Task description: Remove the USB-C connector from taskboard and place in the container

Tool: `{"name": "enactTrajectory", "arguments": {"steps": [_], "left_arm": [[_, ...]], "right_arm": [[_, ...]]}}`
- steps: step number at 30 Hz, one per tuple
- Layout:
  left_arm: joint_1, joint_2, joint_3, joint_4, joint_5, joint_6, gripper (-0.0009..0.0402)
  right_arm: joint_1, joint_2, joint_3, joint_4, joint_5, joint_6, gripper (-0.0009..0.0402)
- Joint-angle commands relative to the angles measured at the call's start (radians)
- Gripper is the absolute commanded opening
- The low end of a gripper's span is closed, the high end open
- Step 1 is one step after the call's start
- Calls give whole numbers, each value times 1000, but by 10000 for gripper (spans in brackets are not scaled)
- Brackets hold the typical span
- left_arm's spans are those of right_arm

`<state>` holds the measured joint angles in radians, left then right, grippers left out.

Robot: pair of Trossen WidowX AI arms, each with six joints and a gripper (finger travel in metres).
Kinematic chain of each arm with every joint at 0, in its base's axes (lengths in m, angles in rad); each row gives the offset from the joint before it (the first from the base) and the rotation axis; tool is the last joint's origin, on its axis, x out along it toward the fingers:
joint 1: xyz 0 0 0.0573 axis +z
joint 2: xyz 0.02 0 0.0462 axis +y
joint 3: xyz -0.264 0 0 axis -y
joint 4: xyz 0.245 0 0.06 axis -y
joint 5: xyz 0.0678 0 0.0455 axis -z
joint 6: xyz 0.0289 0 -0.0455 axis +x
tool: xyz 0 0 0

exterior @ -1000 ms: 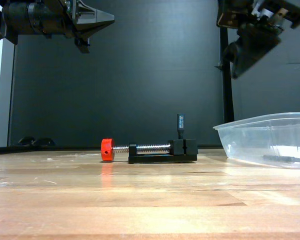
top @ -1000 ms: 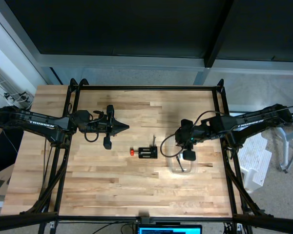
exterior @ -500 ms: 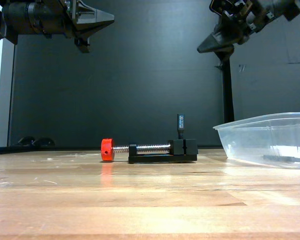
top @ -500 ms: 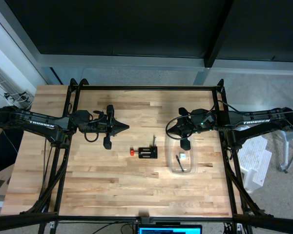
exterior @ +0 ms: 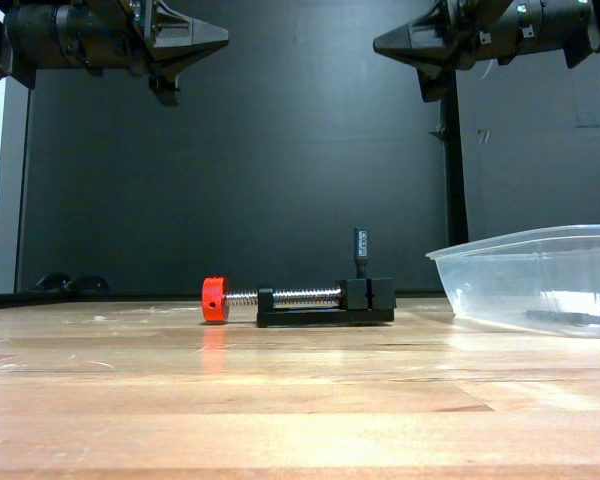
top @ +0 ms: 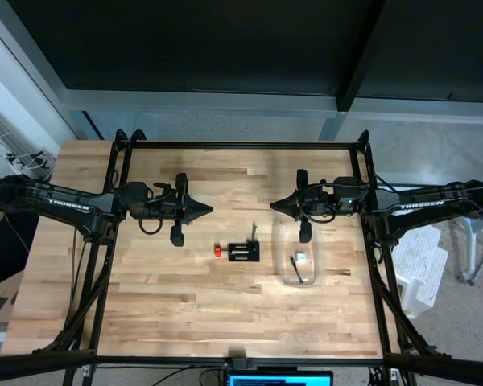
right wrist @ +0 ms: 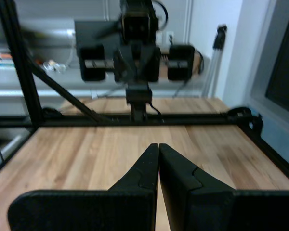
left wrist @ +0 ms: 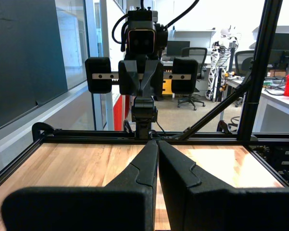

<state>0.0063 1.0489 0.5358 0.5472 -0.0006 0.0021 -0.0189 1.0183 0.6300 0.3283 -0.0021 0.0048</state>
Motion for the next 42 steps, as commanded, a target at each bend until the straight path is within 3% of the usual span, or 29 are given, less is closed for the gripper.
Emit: {"name": "enactTrajectory", "arguments": {"steps": [1, 9, 16, 18, 42], "left_arm": [[0, 0, 0, 0, 0, 0, 0], [0, 0, 0, 0, 0, 0, 0], [0, 0, 0, 0, 0, 0, 0], [0, 0, 0, 0, 0, 0, 0], [0, 0, 0, 0, 0, 0, 0]], "right_arm": [[0, -4, -2, 20, -3, -14, 0], [-15, -5, -34, 97, -21, -18, 0], [-55, -5, -41, 96, -55, -39, 0], [-56, -5, -42, 96, -78, -43, 0], [-55, -4, -57, 110, -68, 13, 0]]}}
